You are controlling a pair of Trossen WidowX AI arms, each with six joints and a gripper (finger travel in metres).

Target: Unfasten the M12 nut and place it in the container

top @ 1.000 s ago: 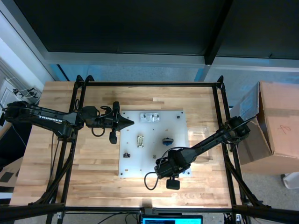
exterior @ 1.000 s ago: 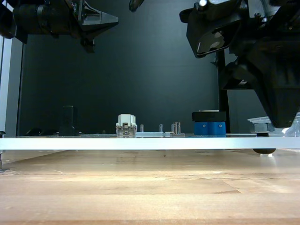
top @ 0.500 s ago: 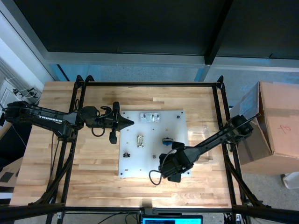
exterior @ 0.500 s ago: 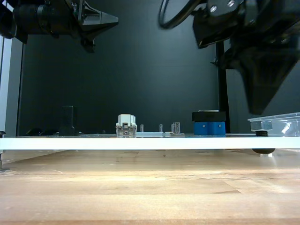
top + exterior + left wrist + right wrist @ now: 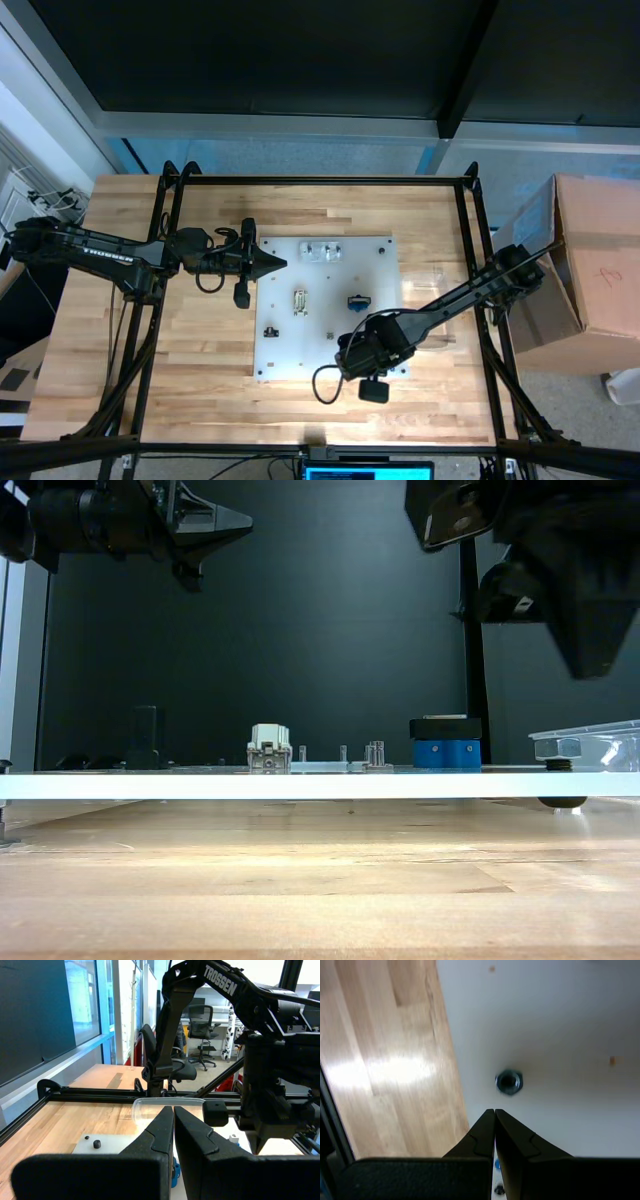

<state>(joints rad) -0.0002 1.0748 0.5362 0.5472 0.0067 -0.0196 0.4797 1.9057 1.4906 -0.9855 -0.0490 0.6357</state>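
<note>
The silver M12 nut point(image 5: 509, 1082) sits on its stud on the white board point(image 5: 560, 1020), near the board's edge. In the low view the nut point(image 5: 563, 748) rests on top of the black stud, in front of the clear container point(image 5: 605, 742). My right gripper point(image 5: 494, 1111) hangs above the nut, clear of it, its fingers shut on nothing. In the high view the right gripper point(image 5: 380, 350) covers the nut. My left gripper point(image 5: 283, 264) is shut and empty, held high over the board's far left edge.
The clear container point(image 5: 440, 295) lies just right of the board point(image 5: 300, 345). A blue-and-black block point(image 5: 446, 743), a grey connector point(image 5: 270, 750) and small posts stand mid-board. A cardboard box point(image 5: 590, 265) sits beyond the table's right edge.
The right gripper, down at the nut a second ago, has risen well above it and turned. The nut stays on its stud. The left arm has not moved.
</note>
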